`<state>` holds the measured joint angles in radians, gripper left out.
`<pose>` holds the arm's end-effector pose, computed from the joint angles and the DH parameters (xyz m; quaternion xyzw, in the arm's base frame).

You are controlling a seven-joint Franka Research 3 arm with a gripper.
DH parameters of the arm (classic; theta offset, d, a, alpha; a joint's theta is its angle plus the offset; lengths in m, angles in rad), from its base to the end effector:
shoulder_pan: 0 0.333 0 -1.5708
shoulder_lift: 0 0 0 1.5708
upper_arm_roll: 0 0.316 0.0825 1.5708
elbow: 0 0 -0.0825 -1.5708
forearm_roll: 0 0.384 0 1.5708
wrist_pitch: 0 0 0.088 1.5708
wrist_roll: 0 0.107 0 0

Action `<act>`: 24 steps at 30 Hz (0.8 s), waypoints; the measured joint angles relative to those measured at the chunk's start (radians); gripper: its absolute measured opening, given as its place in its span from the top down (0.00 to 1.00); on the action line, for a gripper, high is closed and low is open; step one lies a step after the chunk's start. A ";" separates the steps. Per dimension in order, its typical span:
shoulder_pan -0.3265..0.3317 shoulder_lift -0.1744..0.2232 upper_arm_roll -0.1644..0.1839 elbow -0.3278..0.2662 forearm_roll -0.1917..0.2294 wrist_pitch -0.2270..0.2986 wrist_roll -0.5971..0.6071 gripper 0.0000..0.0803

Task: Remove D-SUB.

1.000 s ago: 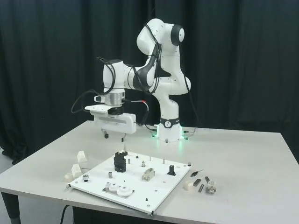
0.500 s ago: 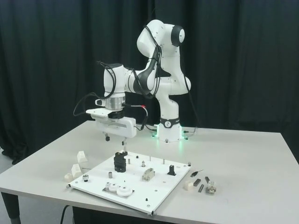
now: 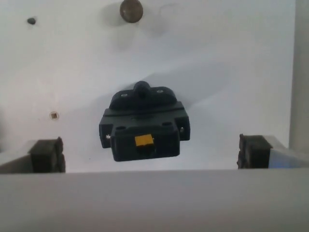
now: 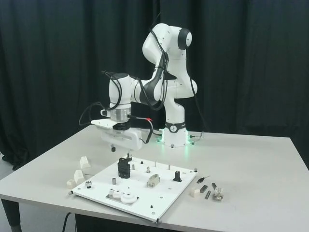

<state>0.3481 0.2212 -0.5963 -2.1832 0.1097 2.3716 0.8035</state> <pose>0.5389 -0.1323 0.3053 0.8474 -0.5304 0.0110 0.0212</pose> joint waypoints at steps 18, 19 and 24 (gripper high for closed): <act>0.000 0.029 0.008 -0.048 0.003 0.067 -0.006 0.00; 0.000 0.030 0.008 -0.050 0.003 0.072 -0.008 0.00; 0.000 0.032 0.011 -0.062 0.003 0.092 -0.014 0.00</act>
